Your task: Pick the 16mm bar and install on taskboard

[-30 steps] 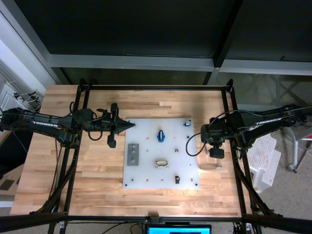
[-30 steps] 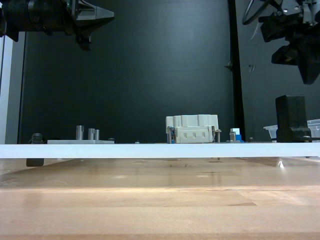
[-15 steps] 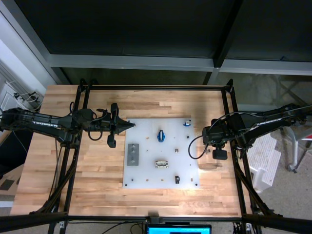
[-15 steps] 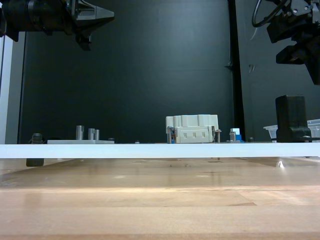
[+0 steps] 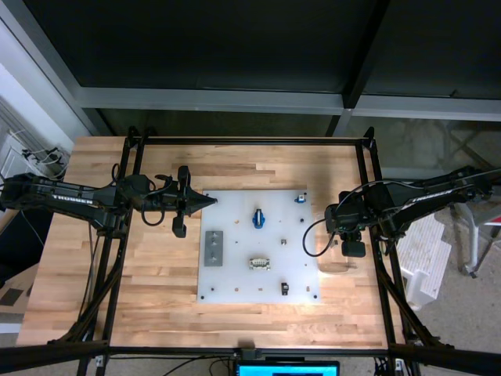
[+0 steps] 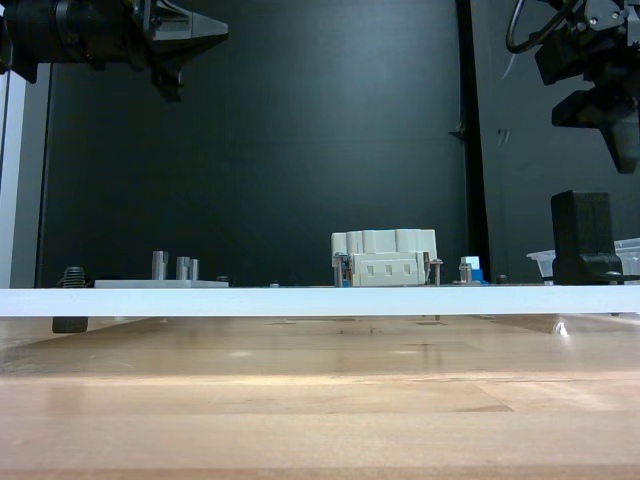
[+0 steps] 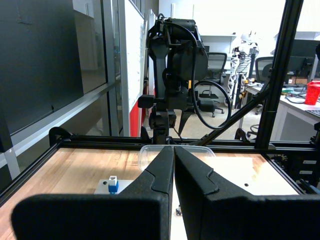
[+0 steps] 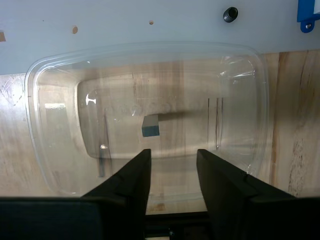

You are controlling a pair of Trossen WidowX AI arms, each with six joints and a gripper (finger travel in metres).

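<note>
A small grey block, which looks like the 16mm bar, lies free in a clear plastic tray on the wood just right of the white taskboard. A thin dark rod lies beside it. My right gripper hangs open above the tray, pointing down, and holds nothing; it also shows over the tray in the high view and up in the low view. My left gripper is shut and empty, held high at the board's far-left corner, its fingers pressed together.
On the board stand a grey block with pegs, a blue part, a white connector and a black block. Black frame rails run along both sides of the table. A white bin sits off the right edge.
My right gripper has shifted slightly right and toward the near edge over the tray, and sits higher in the low view. The left arm and the grey block have not moved.
</note>
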